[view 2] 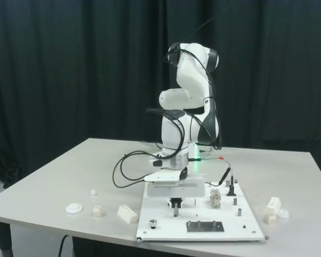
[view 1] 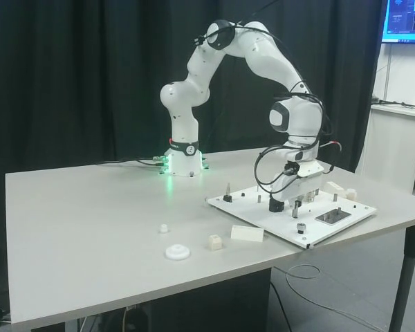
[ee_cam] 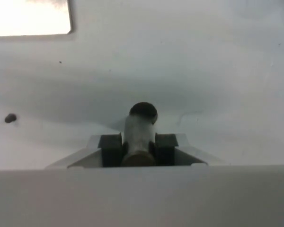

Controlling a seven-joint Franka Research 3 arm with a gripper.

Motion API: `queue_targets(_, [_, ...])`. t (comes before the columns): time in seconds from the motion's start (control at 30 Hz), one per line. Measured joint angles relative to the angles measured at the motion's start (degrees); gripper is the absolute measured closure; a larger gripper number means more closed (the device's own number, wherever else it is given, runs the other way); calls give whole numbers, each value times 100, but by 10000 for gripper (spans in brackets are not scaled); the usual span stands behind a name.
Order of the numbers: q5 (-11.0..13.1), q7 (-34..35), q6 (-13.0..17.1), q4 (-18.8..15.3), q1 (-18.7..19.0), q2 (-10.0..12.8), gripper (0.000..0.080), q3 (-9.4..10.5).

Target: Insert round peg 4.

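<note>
Grey peg (ee_cam: 140,137) clamped upright in my fingers (ee_cam: 138,150) | hanging over the white board (view 1: 346,220) | surface (view 1: 90,214) grey

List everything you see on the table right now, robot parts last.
Board: 1, white, near the table's edge, under the gripper.
Peg: 1, grey, upright, clamped between the fingers over the board.
Plate: 1, grey, on the board's near edge.
Posts: several, dark, standing on the board.
Block: 1, white, on the table beside the board.
Cube: 1, white, next to the block.
Discs: 2, white, on the table past the cube.
Table: 1, grey.
Arm: 1, white, base lit green.
Gripper: 1, black fingers, shut on the peg.
</note>
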Motion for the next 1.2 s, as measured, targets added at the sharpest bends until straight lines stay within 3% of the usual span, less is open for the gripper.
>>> queue_targets(1.2, [0, -38, 234, 3, -2, 103, 657, 25])
